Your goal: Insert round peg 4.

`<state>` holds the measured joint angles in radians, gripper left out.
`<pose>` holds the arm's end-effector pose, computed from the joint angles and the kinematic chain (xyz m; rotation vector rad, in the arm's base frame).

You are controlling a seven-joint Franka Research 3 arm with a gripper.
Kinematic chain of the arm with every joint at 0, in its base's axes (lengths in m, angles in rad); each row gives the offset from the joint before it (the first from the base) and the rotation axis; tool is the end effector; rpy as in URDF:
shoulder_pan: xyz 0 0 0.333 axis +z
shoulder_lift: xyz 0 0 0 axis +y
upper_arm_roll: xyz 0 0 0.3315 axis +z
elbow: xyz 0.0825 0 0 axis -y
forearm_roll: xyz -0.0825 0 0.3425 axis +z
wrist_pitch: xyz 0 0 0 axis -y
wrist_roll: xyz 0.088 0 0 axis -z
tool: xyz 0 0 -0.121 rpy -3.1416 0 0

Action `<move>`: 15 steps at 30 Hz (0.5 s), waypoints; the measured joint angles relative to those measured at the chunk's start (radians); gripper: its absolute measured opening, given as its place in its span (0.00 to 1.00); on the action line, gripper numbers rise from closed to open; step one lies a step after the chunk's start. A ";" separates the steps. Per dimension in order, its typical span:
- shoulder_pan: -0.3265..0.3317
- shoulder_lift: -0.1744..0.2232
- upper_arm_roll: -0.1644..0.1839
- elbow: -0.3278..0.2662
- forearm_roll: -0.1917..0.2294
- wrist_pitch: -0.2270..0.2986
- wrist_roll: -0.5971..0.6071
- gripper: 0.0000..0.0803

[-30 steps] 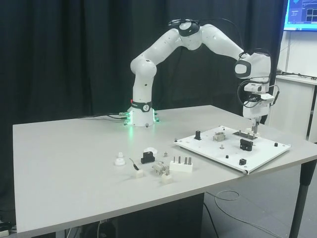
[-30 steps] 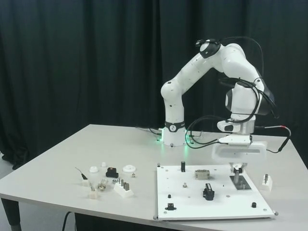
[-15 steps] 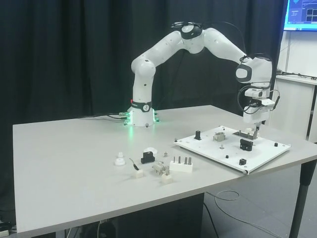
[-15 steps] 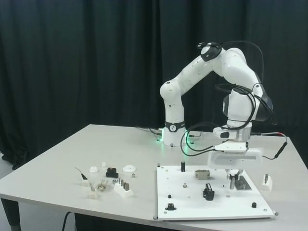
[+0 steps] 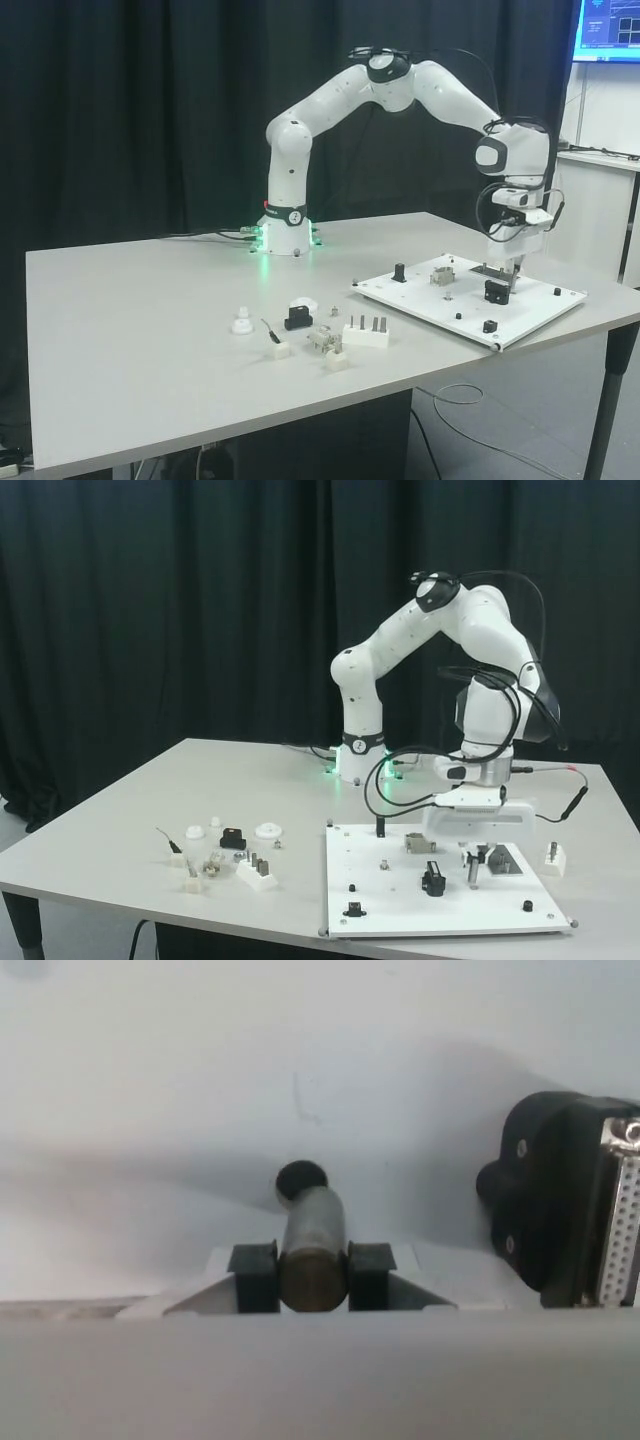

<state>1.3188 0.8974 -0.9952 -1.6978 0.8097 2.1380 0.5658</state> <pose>0.5534 0.3315 0.2625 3.0099 -0.7902 0.0825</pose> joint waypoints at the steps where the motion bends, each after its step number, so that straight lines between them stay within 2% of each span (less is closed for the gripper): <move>1: -0.004 0.002 0.002 0.002 0.006 -0.001 -0.002 0.18; 7: -0.027 0.005 0.017 0.010 0.023 -0.004 -0.007 0.18; 15: -0.050 0.005 0.034 0.024 0.026 -0.009 -0.009 0.18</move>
<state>1.2685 0.9029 -0.9607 -1.6742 0.8358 2.1291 0.5571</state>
